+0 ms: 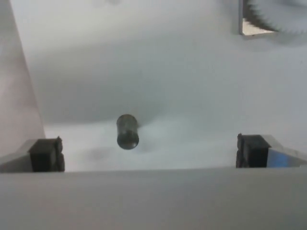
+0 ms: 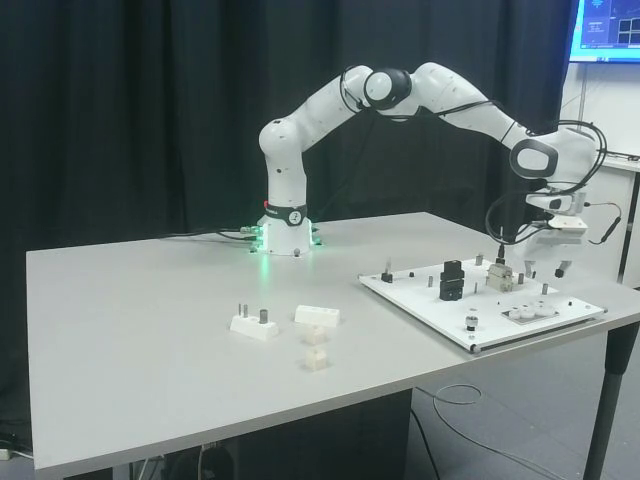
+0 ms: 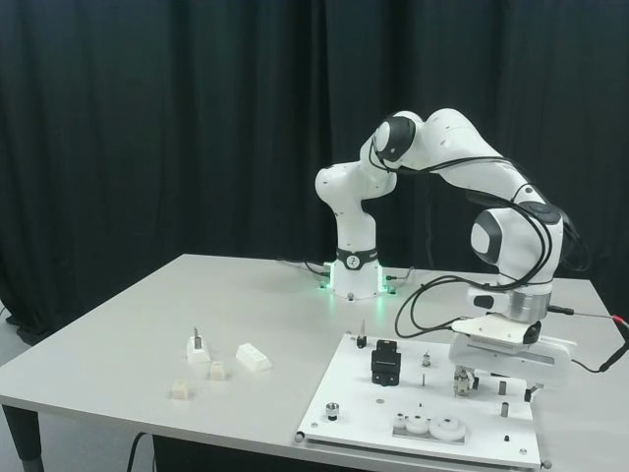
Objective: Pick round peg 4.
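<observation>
In the wrist view the gripper [image 1: 148,152] is hanging spread wide, the round peg [image 1: 127,131] standing between its fingertips, nearer one, ready for straddling. In the first room view the gripper [image 2: 543,268] is hovering above the white board [image 2: 420,298]. In the second it is doing likewise.

text: none readable | labels: none | numbers: none
</observation>
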